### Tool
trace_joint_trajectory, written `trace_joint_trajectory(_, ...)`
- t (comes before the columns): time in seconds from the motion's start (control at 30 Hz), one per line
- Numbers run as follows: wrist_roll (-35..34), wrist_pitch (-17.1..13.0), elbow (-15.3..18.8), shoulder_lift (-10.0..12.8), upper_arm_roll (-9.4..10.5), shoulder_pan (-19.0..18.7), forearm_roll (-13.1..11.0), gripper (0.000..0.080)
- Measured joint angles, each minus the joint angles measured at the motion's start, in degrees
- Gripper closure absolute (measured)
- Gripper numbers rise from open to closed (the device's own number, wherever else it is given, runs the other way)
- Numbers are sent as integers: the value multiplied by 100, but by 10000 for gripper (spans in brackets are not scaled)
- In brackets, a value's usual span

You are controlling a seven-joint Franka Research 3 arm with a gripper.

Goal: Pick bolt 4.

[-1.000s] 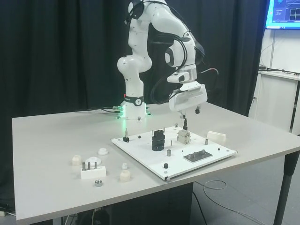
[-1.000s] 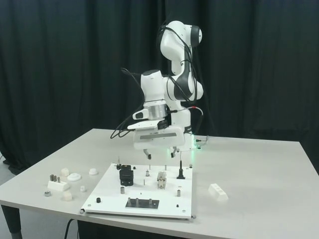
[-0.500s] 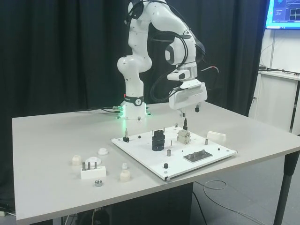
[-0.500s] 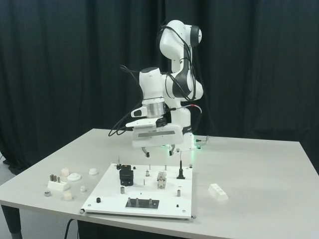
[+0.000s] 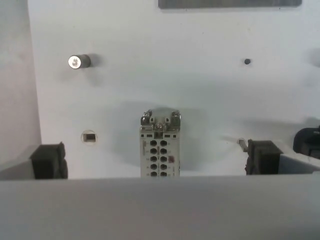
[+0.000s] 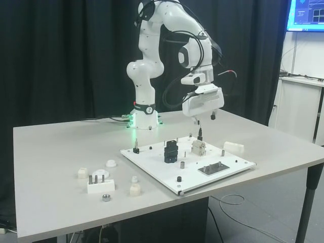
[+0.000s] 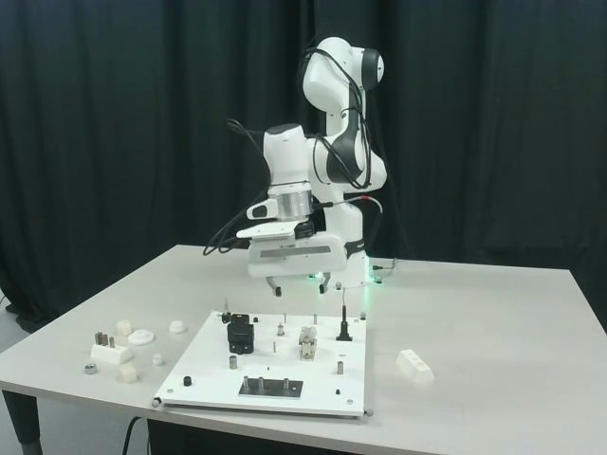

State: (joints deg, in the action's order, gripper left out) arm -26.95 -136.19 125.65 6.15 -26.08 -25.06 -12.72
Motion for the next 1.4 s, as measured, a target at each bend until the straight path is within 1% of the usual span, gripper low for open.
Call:
trace_joint_trajectory(0.13, 0, 28, -31, 3, -15, 3, 17, 3)
trace_joint_trajectory(0.3, -7, 28, -97, 25, -81, 4, 101, 3)
trace_joint_trajectory(0.47, -7, 11, -242, 100, -209, 17, 217, 3)
trace_joint_trajectory(0.6, 5, 2, -420, 205, -325, 69, 310, 3)
trace_joint_trajectory(0.7, 76, -1, -578, 308, -399, 134, 356, 3)
trace_joint_trajectory(0.83, 309, -2, -821, 485, -471, 269, 360, 3)
trace_joint_trajectory(1.07, 742, 7, -1275, 857, -486, 602, 338, 3)
trace_joint_trajectory(1.2, 1102, 55, -1521, 1074, -484, 786, 259, 3)
trace_joint_trajectory(1.4, 1691, 181, -1898, 1392, -482, 1059, 19, 3)
